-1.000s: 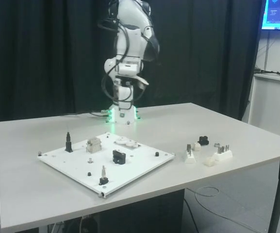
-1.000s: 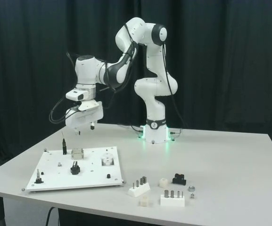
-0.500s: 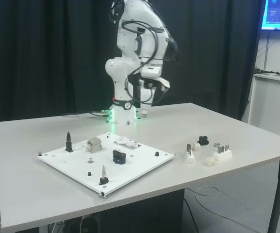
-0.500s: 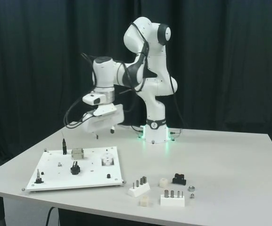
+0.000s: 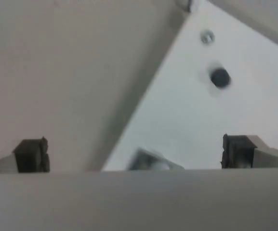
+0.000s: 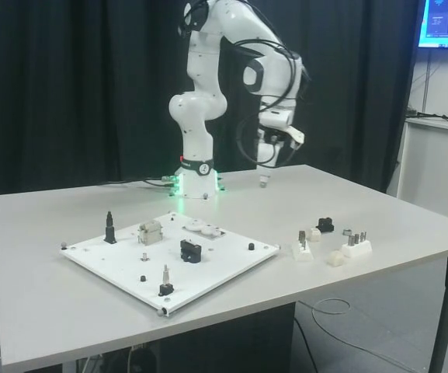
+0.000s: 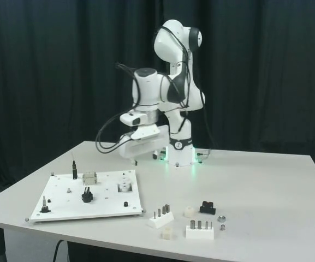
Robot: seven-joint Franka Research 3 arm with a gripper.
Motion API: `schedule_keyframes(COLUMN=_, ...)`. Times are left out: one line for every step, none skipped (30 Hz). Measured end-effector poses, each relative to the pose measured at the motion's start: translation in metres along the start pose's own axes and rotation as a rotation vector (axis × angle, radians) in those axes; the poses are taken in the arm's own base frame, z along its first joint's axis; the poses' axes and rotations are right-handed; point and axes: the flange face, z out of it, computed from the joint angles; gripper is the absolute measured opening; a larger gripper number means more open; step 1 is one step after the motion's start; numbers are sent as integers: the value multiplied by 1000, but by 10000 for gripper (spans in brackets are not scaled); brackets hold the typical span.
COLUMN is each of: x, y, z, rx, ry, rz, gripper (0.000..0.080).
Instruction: Pick BNC.
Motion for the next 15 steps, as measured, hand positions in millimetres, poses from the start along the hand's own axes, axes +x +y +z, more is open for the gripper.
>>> schedule_keyframes(x=1, y=-6, z=0, rx=0, ry=1, rz=12, gripper=800)
schedule_keyframes(x=2, y=-13, z=-1, rx=-1, ry=2, rz=24, gripper=800)
schedule_keyframes(x=3, y=-19, z=-1, rx=-1, ry=3, rz=37, gripper=800)
schedule_keyframes(x=4, y=-25, z=-2, rx=-2, ry=6, rz=49, gripper=800)
schedule_keyframes(x=5, y=-31, z=-3, rx=-2, ry=8, rz=59, gripper=800)
schedule_keyframes(x=5, y=-37, z=-4, rx=-2, ry=11, rz=69, gripper=800)
schedule_keyframes(x=6, y=-44, z=-5, rx=-2, ry=13, rz=78, gripper=800)
schedule_keyframes(x=7, y=-50, z=-6, rx=-3, ry=16, rz=86, gripper=800)
schedule_keyframes(x=8, y=-56, z=-7, rx=-3, ry=19, rz=93, gripper=800)
schedule_keyframes(x=8, y=-61, z=-8, rx=-3, ry=22, rz=99, gripper=800)
schedule_keyframes(x=9, y=-67, z=-9, rx=-3, ry=24, rz=105, gripper=800)
schedule_keyframes(x=9, y=-73, z=-9, rx=-3, ry=26, rz=112, gripper=800)
schedule_keyframes(x=9, y=-79, z=-10, rx=-2, ry=29, rz=119, gripper=800)
schedule_keyframes(x=10, y=-84, z=-11, rx=-2, ry=31, rz=126, gripper=800)
schedule_keyframes(x=10, y=-90, z=-11, rx=-2, ry=34, rz=133, gripper=800)
